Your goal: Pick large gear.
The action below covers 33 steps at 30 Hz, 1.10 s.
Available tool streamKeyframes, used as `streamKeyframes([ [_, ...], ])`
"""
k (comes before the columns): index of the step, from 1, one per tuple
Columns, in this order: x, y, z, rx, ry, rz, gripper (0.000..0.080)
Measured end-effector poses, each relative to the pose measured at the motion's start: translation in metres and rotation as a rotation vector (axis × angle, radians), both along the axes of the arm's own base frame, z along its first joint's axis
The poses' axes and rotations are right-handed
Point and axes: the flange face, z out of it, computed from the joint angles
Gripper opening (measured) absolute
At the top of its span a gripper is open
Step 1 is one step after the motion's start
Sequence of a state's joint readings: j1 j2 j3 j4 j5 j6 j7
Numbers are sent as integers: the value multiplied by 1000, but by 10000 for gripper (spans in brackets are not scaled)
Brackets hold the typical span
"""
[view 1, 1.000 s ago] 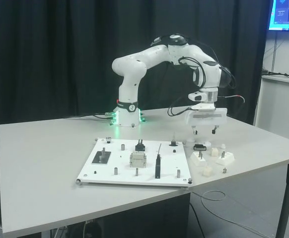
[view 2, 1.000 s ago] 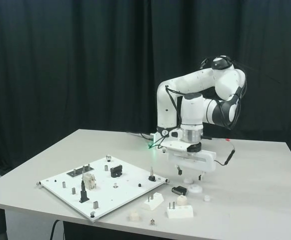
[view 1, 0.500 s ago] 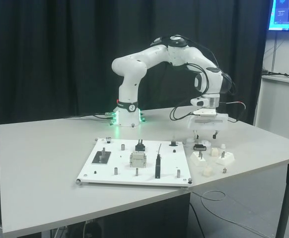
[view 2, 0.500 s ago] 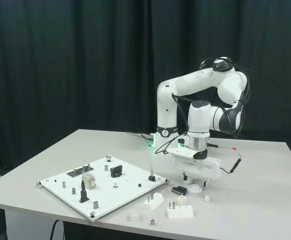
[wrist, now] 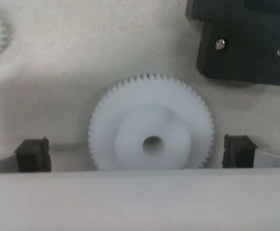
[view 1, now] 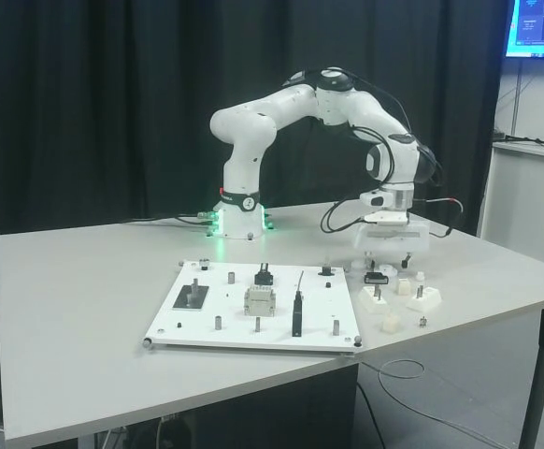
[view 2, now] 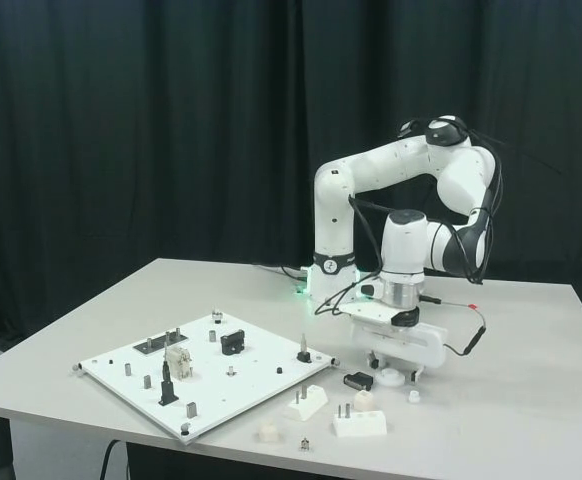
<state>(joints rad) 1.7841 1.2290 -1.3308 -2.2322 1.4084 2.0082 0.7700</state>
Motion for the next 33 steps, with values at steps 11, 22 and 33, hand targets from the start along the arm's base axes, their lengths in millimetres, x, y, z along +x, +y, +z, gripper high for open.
streamKeyframes([
  [11, 3, -5, -5, 9, -10, -44, 800],
  [22, 7, -10, -12, 33, -12, -70, 800],
  [33, 9, -11, -13, 32, -13, -50, 599],
])
